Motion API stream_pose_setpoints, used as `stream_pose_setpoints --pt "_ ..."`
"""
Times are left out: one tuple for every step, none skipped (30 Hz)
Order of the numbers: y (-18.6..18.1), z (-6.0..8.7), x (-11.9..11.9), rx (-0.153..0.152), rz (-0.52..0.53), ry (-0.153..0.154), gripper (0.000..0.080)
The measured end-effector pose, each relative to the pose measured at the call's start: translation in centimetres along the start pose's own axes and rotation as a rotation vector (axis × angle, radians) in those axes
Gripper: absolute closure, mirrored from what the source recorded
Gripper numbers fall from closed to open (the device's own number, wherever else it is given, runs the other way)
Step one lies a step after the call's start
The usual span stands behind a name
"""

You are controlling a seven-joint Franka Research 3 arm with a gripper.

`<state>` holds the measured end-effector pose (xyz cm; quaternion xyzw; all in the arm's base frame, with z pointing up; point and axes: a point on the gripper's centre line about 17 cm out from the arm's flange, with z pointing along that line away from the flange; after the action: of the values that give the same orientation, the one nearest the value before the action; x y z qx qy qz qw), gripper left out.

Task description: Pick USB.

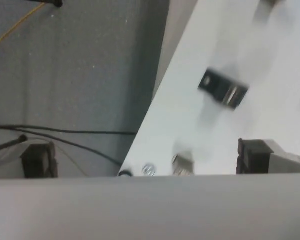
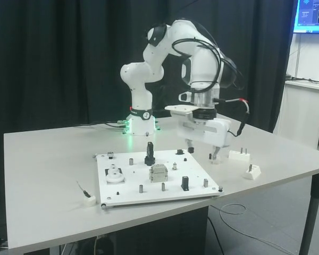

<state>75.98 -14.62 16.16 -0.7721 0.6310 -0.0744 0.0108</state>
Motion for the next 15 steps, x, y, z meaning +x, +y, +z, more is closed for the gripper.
stream_pose_setpoints --pt "0.2 -0.2 0.4 -0.003 -0.018 0.002 0.0003" --pt "0.3 -0.3 0.8 -0.006 -0.035 0.003 0.0003" --pt "0.5 -0.5 1.2 -0.008 -0.057 0.005 0.0003" --pt "0.7 -0.7 1.6 -0.012 -0.080 0.006 0.0003" --pt "0.9 -0.9 2.0 -0.016 -0.107 0.007 0.0003" --pt "1.2 -1.1 2.4 -0.020 -0.131 0.008 0.0003" --pt "1.5 -1.3 2.9 -0.026 -0.157 0.009 0.0003" --pt "1.7 -1.5 3.3 -0.031 -0.181 0.009 0.0003" --pt "2.0 -1.7 3.7 -0.035 -0.201 0.010 0.0003" --pt "2.2 -1.9 4.2 -0.039 -0.220 0.011 0.0003" --pt "2.5 -2.0 4.7 -0.044 -0.239 0.014 0.0003" --pt "2.7 -2.2 5.2 -0.048 -0.259 0.017 0.0003" --pt "3.0 -2.3 5.7 -0.053 -0.279 0.019 0.0003" --pt "3.3 -2.5 6.2 -0.059 -0.300 0.022 0.0003" --pt "3.6 -2.6 6.7 -0.065 -0.322 0.024 0.0003"
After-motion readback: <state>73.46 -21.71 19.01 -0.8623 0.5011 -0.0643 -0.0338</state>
